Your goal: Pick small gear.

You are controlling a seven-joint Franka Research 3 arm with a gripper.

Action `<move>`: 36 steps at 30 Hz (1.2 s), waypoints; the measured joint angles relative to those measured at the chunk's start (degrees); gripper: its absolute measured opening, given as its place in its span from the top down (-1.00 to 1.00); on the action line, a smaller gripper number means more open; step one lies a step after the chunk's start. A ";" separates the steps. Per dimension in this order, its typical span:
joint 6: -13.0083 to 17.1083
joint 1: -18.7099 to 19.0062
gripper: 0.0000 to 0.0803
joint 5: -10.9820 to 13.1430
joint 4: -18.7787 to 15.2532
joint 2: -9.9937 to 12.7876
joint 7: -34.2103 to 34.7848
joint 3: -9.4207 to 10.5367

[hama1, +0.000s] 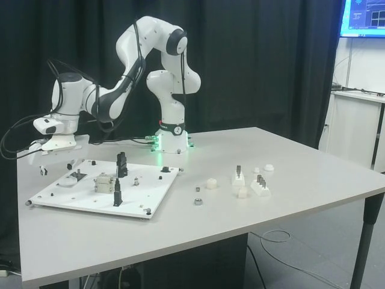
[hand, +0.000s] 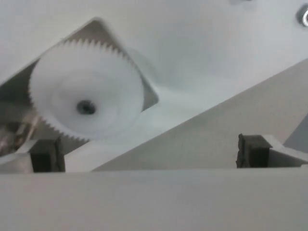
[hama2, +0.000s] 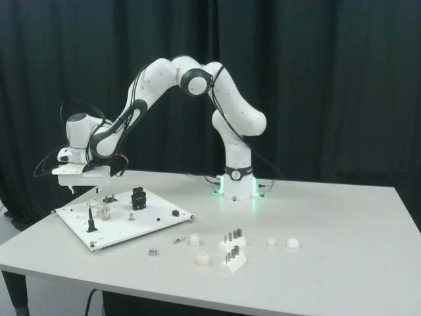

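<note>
A white toothed gear (hand: 86, 98) with a dark centre hole lies flat by a cutout in the white board (hand: 202, 43). My gripper (hand: 149, 153) hovers close above the board, open, with nothing between its black pads (hand: 46, 155). The gear lies off to one side, just beyond that pad and not between the two. In the room views the gripper (hama1: 57, 164) (hama2: 82, 187) hangs over the far left corner of the assembly board (hama1: 132, 201) (hama2: 158, 227). I cannot make out the gear there.
Black fixtures (hama1: 121, 164) (hama2: 138, 197) and small posts stand on the board. White parts (hama1: 212, 183), pin holders (hama1: 260, 185) (hama2: 231, 258) and a nut (hama1: 197, 201) lie on the grey table right of the board. The arm's base (hama1: 171, 135) stands behind.
</note>
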 joint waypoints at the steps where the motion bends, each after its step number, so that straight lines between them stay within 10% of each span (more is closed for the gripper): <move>1: -0.45 0.00 -0.99 -0.04 0.00 -0.24 0.00 -0.03; 36: -5.58 0.13 -0.99 0.05 -0.43 -3.85 1.63 -0.26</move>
